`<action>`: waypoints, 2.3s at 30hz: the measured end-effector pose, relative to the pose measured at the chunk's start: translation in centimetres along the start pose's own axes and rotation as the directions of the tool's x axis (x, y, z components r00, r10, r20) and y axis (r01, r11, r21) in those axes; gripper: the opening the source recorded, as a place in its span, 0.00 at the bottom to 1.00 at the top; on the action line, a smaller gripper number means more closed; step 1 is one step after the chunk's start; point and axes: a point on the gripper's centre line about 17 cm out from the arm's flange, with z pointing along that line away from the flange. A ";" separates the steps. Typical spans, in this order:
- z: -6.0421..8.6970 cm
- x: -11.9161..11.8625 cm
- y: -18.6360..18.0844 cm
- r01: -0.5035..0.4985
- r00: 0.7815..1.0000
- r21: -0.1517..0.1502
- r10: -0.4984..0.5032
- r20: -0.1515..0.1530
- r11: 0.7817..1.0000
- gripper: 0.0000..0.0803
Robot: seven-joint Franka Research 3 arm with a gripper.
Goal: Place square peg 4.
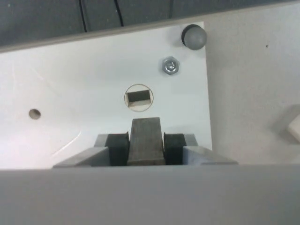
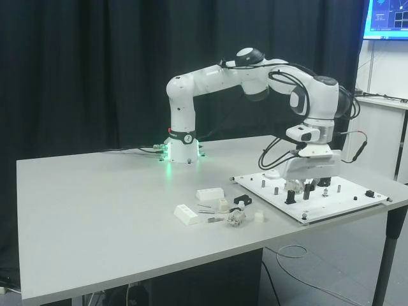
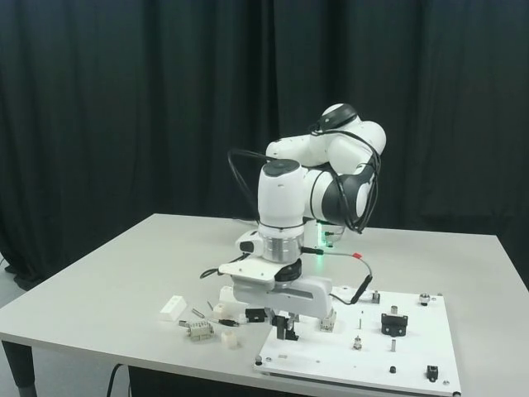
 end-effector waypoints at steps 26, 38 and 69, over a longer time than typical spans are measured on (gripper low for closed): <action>-0.2 0.0 0.4 -0.006 1.000 -0.004 0.006 0.000 1.000 0.19; 0.1 -0.1 1.0 -0.015 1.000 -0.006 0.015 0.003 1.000 0.19; -0.1 0.5 2.7 -0.012 1.000 -0.033 0.012 -0.010 0.999 0.19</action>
